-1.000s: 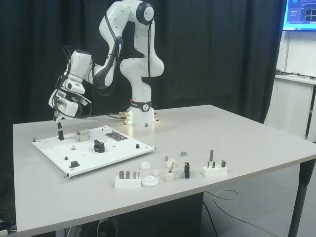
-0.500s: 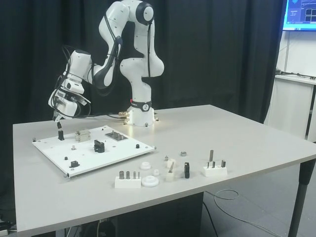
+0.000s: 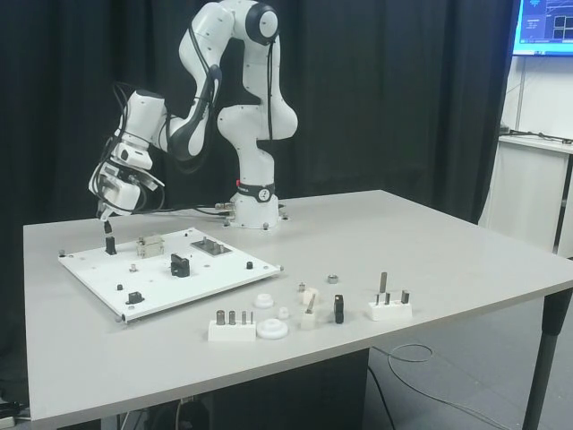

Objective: Insert USB.

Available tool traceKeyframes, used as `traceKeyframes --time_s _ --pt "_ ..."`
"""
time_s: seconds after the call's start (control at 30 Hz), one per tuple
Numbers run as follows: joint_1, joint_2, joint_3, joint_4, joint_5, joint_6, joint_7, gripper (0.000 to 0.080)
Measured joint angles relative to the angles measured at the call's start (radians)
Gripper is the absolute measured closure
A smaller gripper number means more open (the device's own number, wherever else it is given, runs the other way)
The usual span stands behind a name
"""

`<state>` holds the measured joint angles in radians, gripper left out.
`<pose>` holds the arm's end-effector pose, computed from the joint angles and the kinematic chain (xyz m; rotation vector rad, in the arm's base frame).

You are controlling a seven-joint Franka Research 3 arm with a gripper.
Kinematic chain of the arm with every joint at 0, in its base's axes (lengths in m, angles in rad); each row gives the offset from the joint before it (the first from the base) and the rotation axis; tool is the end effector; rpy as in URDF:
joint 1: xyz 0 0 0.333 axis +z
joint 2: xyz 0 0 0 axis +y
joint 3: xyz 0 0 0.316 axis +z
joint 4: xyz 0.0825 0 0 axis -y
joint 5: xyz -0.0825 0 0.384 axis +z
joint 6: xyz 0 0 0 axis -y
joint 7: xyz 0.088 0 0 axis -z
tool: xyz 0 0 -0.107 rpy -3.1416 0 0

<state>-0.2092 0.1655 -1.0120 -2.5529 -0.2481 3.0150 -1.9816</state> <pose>0.1783 -0.4518 0.2726 2.4139 1.3721 -0.3153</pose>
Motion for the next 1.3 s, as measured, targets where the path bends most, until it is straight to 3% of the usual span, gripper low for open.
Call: traceKeyframes --time_s 0.37,1.3 --pt "-0.003 -0.021 0.000 -0.007 0.000 -0.018 0.000 0.0777" --pt "-0.003 -0.022 0.004 -0.007 0.000 -0.022 0.000 0.0777"
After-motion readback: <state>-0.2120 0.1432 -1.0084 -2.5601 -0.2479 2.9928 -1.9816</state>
